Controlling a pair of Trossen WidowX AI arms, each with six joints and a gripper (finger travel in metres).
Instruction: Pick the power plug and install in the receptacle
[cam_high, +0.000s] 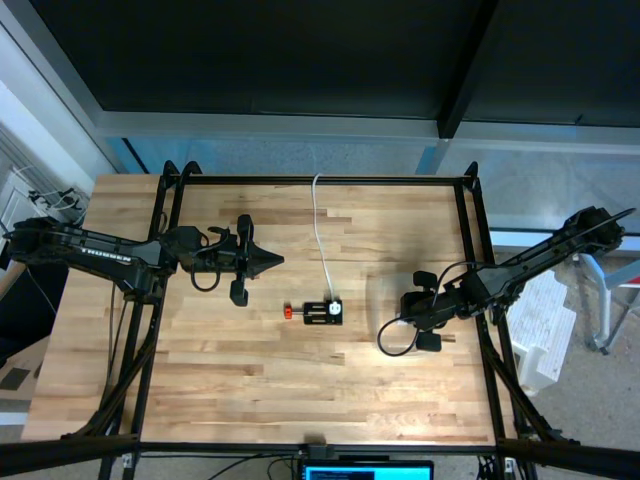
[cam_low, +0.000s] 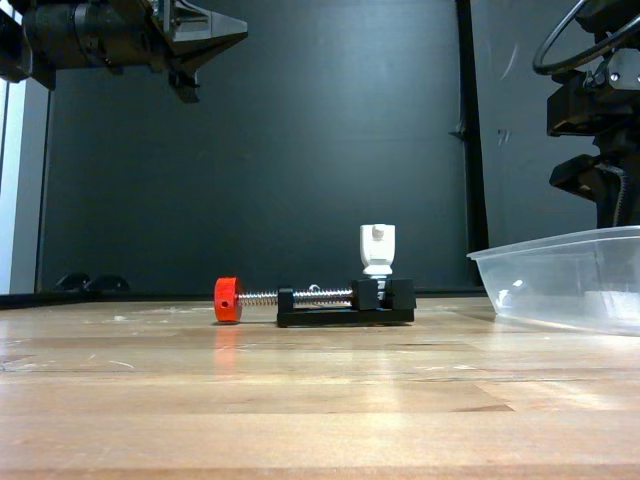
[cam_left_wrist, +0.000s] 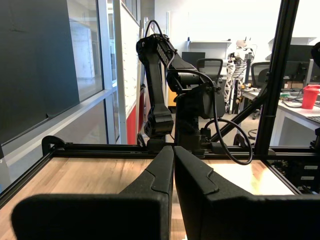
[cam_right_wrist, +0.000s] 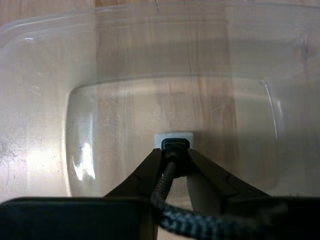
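Inside the clear tray (cam_right_wrist: 45, 100), at the table's (cam_high: 200, 380) right side, the power plug (cam_right_wrist: 175, 145) is clamped between the right gripper's (cam_right_wrist: 174, 156) fingertips. A black braided cable (cam_right_wrist: 165, 200) runs back from the plug between the fingers. A small pale cube (cam_right_wrist: 173, 136) lies on the tray floor just past the plug's end; can't tell if they touch. Can't tell if the plug rests on the floor or is lifted.

The receptacle (cam_low: 377, 247) stands mid-table, well apart from the tray and to its left. It is a white block upright in the black vise (cam_low: 345, 305). The orange-red knob (cam_low: 227, 300) is on the screw end, pointing toward the left arm. A white cord (cam_high: 321, 230) runs from the receptacle to the table's far edge.

The left gripper (cam_high: 272, 261) hangs high above the table left of the vise, pointing inward. Its fingers (cam_left_wrist: 160, 170) are pressed together on nothing.
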